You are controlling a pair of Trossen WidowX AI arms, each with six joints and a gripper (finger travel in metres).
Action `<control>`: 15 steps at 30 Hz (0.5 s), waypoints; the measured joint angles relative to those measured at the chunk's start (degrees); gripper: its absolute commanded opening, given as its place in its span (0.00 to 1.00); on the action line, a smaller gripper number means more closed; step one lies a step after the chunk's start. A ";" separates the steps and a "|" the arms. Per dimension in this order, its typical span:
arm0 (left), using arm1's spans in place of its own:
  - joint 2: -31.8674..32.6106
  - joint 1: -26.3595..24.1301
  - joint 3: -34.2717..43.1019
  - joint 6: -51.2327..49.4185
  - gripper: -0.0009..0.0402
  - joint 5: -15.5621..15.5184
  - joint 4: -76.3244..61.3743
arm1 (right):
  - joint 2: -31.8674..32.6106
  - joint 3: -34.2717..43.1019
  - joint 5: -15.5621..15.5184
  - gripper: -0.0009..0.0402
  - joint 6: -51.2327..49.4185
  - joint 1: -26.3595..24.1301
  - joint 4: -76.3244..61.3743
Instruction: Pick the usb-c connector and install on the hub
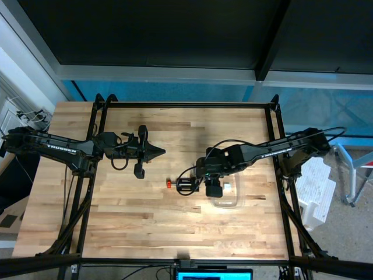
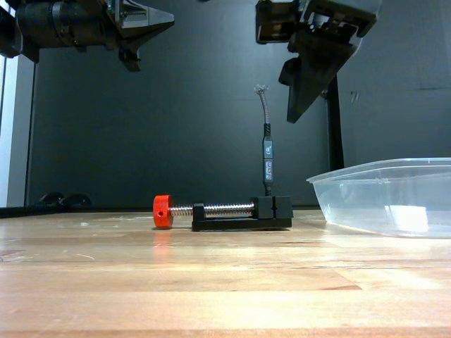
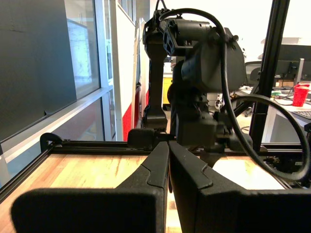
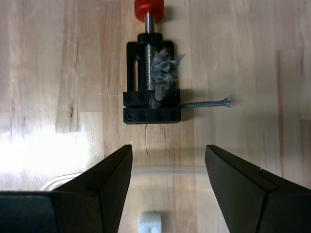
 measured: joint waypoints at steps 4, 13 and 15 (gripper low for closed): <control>0.02 0.00 0.00 0.00 0.02 0.02 0.00 | -1.81 -1.99 0.02 0.53 -0.11 0.02 0.83; 0.00 0.00 0.02 -0.02 0.02 0.02 0.00 | -2.67 -3.41 0.02 0.53 -0.13 0.07 1.88; 0.02 0.00 0.00 0.00 0.02 0.02 0.00 | -2.67 -3.41 0.02 0.53 -0.13 0.07 1.99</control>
